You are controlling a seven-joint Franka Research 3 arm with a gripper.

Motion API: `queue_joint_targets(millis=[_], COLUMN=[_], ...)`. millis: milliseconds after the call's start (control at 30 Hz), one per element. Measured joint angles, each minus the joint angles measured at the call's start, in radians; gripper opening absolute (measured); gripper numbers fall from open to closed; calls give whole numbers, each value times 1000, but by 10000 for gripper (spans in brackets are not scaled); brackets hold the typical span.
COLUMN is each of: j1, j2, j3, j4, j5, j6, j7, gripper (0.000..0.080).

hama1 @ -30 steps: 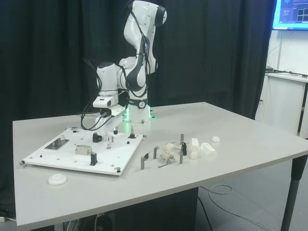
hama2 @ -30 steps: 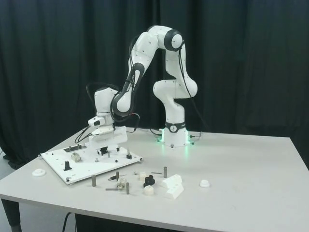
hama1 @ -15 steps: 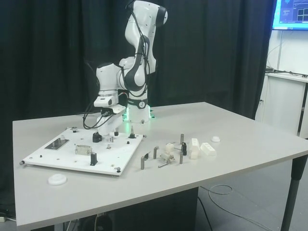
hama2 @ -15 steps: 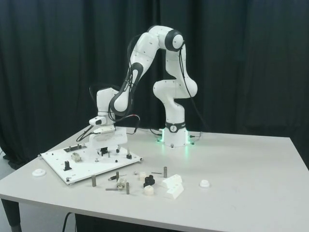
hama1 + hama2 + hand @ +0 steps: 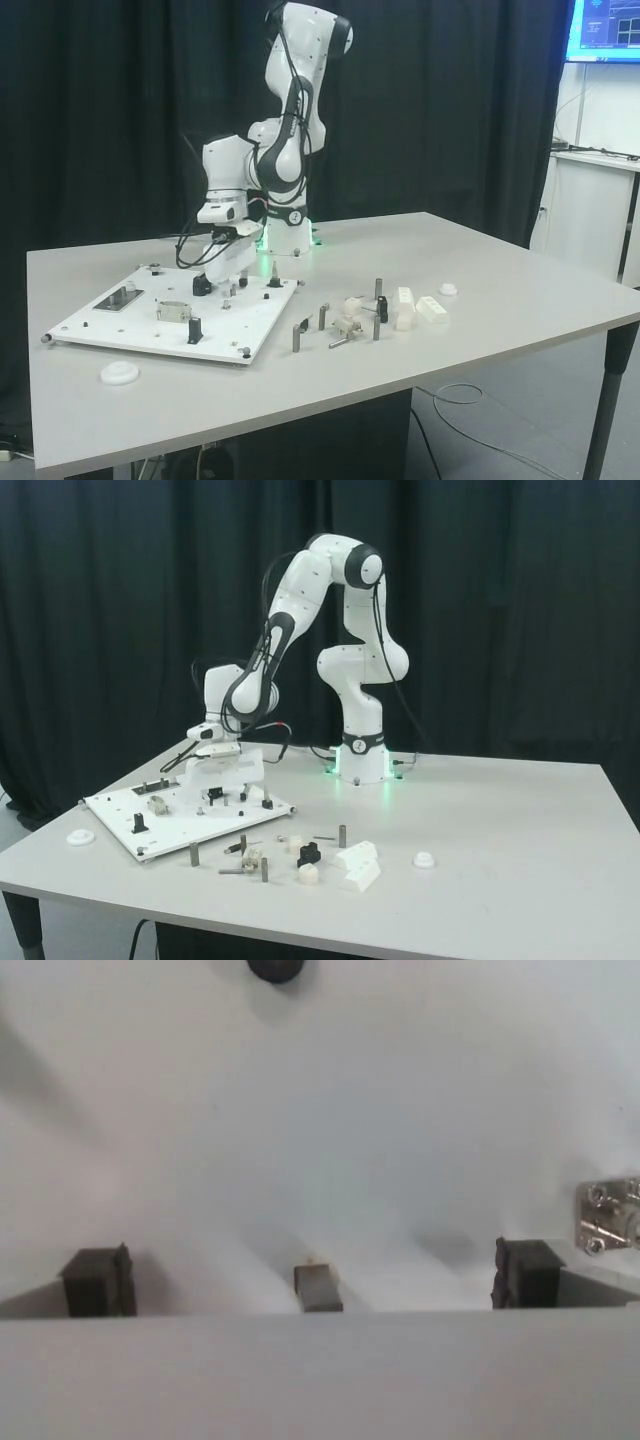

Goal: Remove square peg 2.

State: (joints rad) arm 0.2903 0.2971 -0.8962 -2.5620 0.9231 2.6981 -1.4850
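End effector (image 5: 312, 1278) fingers are standing spread over the white board (image 5: 120, 325), straddling the square peg (image 5: 318, 1288); centring and descending squarely before pinching looks wise.

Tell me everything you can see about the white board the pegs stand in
The white board is a flat square plate lying on the grey table, in front of the arm's base. Small feet at its corners hold it just off the tabletop. Several small black and grey parts stand on it. The gripper hangs over its far side, not touching it.
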Motion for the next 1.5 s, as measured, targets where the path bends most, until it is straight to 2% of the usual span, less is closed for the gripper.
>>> queue_joint_targets(millis=[300,600,933,1300,1500], j1=[20,70,153,256,311], j2=[18,21,39,126,158], j3=[-9,-48,-116,-218,-267], j4=[0,-1,-2,0,1], j5=[1,-2,-12,-24,-67], j6=[13,13,0,-64,-112], j7=[0,0,0,25,94], gripper=[800,800,800,800,800])
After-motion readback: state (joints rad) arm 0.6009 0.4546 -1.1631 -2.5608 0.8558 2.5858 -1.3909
